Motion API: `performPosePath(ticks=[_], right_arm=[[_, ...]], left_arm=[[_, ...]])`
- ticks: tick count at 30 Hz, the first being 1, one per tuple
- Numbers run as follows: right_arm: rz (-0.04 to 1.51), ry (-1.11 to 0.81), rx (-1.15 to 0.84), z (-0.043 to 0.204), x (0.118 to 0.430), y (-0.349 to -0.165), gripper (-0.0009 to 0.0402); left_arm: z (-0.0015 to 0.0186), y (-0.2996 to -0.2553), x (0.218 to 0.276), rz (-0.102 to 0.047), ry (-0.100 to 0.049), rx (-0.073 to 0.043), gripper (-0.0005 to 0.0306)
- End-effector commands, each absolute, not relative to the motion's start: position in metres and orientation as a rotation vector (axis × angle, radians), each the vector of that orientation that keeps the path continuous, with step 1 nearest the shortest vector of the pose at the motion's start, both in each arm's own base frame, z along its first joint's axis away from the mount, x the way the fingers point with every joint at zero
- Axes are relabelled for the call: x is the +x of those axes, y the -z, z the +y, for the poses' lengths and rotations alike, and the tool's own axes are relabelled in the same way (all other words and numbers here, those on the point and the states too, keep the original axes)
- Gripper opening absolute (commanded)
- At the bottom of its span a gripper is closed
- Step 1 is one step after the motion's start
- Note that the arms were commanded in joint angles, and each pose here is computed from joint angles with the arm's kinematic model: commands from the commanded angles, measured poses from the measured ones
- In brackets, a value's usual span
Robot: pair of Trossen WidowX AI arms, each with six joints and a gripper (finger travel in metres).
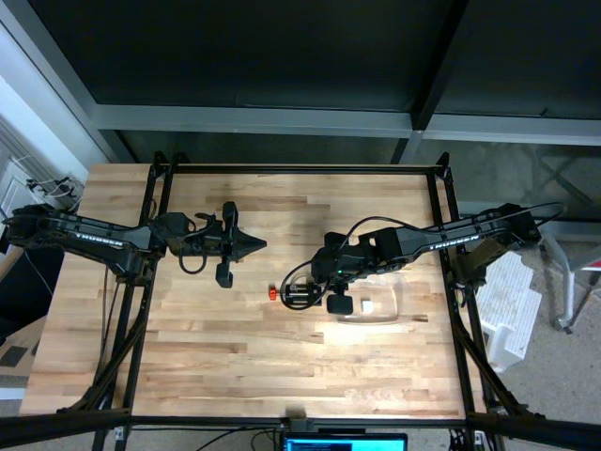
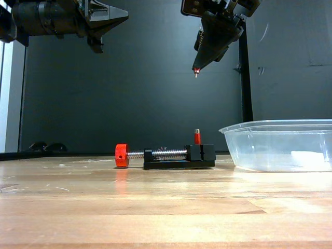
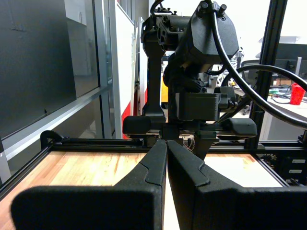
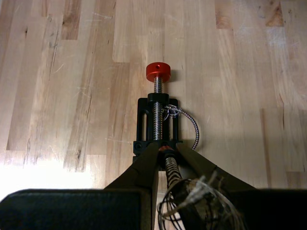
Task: Remove the RCA connector from the receptacle and place in the container
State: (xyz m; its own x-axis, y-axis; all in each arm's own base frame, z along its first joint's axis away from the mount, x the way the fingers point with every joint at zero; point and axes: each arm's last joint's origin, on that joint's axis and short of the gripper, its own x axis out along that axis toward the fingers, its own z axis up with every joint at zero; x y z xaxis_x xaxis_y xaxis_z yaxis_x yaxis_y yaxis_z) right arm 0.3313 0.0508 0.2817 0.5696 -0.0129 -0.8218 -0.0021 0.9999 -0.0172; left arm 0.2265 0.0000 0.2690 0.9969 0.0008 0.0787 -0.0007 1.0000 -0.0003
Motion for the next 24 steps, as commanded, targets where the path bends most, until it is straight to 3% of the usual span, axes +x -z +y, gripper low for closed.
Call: performPosePath(ticks=[1, 17, 24], right_arm=[[0.968, 0.006, -0.016, 0.051, 0.33, -0.282, 0.0], [0.961, 0.018, 0.013, 0.045, 0.283, -0.284, 0.0], [1.005, 0.029, 0.025, 0.042, 0.256, -0.273, 0.0]], left_arm=[[0.0001, -0.269, 0.2265, -0.078, -0.001, 0.0, 0.0], [0.0001, -0.269, 0.2265, -0.078, -0.001, 0.0, 0.0], [0.0, -0.269, 0.2265, -0.078, 0.0, 0.0, 0.0]])
